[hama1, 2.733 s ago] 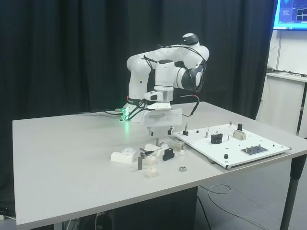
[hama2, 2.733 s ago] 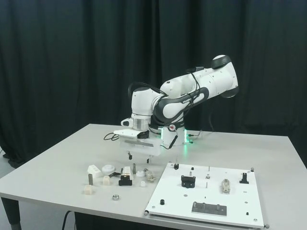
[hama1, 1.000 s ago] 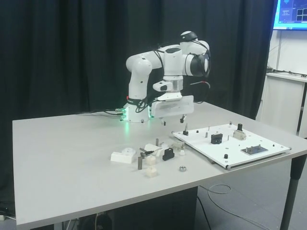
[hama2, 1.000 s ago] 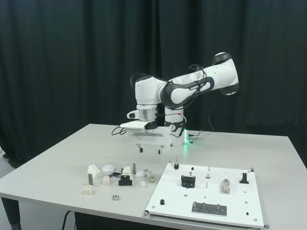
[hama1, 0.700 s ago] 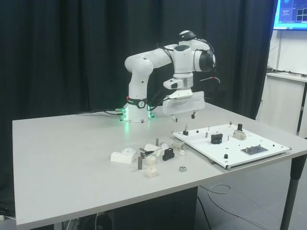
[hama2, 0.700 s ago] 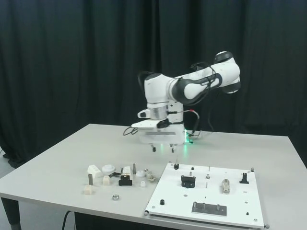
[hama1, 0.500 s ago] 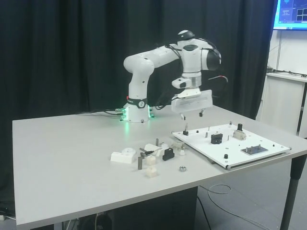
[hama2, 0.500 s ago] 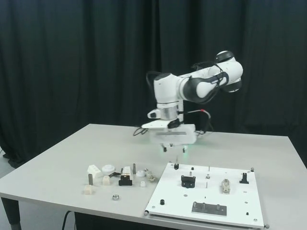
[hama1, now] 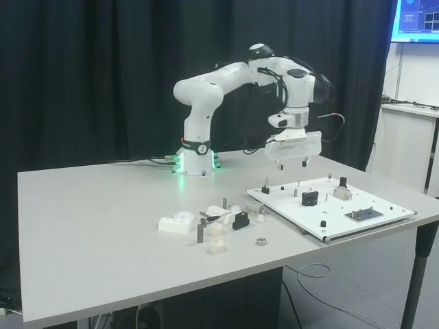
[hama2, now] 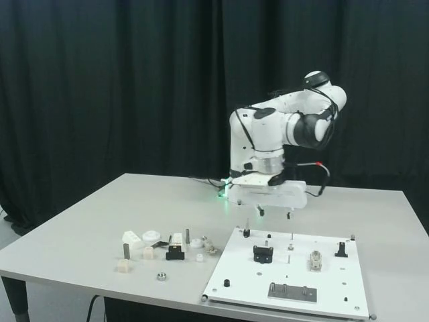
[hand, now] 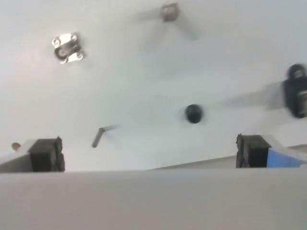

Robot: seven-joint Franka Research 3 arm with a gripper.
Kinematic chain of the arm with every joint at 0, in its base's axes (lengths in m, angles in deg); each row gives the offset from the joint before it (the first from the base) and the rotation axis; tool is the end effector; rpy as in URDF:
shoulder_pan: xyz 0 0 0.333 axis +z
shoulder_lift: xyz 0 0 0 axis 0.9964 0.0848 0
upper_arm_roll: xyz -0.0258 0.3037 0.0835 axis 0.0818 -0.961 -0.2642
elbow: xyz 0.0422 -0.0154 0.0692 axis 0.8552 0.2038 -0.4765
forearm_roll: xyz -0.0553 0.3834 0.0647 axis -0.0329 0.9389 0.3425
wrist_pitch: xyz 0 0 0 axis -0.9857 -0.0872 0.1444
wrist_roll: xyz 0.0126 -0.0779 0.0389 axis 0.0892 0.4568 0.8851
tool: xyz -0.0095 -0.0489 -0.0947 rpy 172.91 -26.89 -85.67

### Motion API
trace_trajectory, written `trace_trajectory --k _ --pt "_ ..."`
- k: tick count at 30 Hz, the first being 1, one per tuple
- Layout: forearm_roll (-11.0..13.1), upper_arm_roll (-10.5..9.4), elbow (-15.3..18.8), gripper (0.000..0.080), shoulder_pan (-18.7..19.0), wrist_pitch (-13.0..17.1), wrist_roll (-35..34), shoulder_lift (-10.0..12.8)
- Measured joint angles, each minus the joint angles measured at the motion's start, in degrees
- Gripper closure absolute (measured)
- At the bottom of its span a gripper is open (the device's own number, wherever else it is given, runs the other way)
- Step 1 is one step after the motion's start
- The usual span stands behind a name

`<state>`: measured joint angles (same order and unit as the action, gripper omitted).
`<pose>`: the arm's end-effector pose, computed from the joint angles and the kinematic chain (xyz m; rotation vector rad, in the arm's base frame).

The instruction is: Remove round peg 1.

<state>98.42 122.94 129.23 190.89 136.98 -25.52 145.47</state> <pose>0.4402 0.1698 0.2730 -2.6976 1.5011 0.1980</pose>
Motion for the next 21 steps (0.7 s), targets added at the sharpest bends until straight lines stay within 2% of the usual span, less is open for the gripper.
trace_trajectory --k 13,21 --pt "1.7 -5.82 0.0 0.0003 5.5 7.4 -8.2 -0.1" --pt "1.9 -8.30 0.0 0.0003 7.3 11.3 -10.3 -0.2"
